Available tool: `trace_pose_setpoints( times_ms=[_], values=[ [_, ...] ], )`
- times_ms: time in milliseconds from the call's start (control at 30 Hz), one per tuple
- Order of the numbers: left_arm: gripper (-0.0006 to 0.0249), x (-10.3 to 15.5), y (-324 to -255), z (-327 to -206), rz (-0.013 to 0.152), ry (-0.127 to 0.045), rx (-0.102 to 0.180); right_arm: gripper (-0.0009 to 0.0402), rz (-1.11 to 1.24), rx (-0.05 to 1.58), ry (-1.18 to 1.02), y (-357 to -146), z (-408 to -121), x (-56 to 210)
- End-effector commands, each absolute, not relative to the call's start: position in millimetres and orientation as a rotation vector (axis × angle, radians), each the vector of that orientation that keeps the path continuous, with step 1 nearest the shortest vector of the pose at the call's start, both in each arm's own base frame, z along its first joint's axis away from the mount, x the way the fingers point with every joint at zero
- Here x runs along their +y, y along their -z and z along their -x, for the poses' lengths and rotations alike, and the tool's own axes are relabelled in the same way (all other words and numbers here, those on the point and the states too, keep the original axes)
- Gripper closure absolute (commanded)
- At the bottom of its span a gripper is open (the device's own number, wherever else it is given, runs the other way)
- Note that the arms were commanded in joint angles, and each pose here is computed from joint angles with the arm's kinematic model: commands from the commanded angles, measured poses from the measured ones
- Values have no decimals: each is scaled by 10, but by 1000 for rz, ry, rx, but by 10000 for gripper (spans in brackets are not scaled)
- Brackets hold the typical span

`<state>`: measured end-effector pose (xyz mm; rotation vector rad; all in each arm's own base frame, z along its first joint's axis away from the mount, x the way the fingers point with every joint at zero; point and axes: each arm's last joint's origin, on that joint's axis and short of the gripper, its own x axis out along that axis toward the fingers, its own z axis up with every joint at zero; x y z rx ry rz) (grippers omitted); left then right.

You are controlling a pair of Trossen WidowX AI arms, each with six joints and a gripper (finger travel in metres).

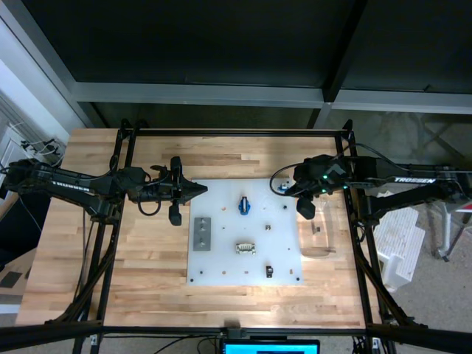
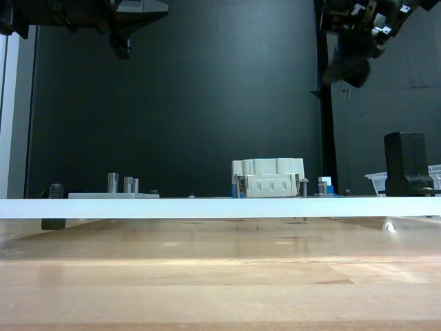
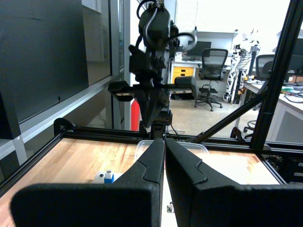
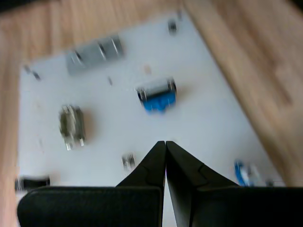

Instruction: Pick the 16mm bar and install on taskboard

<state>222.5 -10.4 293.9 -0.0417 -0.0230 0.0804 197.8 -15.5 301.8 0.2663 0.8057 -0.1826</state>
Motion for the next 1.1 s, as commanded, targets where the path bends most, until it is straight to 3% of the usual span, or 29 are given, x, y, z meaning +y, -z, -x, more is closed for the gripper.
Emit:
trace_pose_setpoints(
  times_ms=[33,367,933,1100],
  values=[
    [242,-103,-2940,-2225,41,-81,-24,393,-270,924,197,-2998,-2019,-151],
    [242,-104,-2940,-2225,41,-80,-24,393,-326,1270,278,-2878,-2031,-116],
    [242,-103,-2940,-2225,41,-81,-23,393,-417,1411,445,-2825,-1901,-85],
    [242,-104,-2940,-2225,41,-80,-24,376,-434,1417,464,-2820,-1894,-71]
  ],
)
